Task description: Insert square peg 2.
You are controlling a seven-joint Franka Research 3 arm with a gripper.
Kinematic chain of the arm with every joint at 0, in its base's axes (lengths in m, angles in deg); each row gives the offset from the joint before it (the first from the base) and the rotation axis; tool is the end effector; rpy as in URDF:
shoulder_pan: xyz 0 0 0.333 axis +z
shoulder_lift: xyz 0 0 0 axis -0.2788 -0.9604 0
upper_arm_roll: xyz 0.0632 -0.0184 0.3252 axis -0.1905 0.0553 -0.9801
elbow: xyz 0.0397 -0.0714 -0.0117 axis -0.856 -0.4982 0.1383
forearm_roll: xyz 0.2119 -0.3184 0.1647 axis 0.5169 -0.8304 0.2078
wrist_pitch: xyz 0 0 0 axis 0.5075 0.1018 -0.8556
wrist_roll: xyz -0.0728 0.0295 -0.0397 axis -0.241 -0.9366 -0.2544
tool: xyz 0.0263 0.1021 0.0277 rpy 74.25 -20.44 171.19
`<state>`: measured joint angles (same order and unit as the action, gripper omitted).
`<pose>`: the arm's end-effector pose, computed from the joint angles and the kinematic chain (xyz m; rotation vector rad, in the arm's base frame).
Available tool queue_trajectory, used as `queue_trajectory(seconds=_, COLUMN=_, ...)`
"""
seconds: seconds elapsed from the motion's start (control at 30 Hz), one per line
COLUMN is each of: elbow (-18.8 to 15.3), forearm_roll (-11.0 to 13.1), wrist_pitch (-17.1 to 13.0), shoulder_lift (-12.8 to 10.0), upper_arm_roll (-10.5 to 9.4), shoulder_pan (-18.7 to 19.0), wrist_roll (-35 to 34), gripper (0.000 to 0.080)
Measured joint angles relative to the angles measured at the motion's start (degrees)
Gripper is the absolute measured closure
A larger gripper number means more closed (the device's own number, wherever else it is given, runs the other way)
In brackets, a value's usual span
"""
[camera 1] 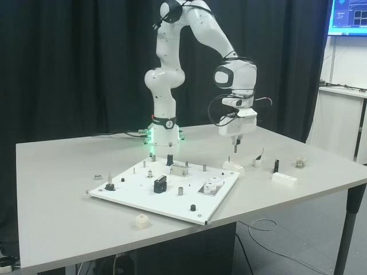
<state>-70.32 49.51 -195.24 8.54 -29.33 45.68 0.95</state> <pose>0.4821 0.1255 0.2755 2.9838 -0.8184 0.0244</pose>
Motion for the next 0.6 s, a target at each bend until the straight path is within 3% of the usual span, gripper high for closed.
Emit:
queue_trajectory(seconds=0.3, elbow=1.3, forearm_roll=-3.7, wrist_pitch=1.1, shoulder_lift=0.54, upper_arm_roll=0.08, shoulder_pan=-1.53, wrist_roll=0.0, gripper=0.0731)
queue_trajectory(seconds=0.6, elbow=3.2, forearm_roll=-8.94, wrist_pitch=1.77, shoulder_lift=0.64, upper_arm_roll=0.08, shoulder_pan=-5.38, wrist_roll=0.76, gripper=0.0731)
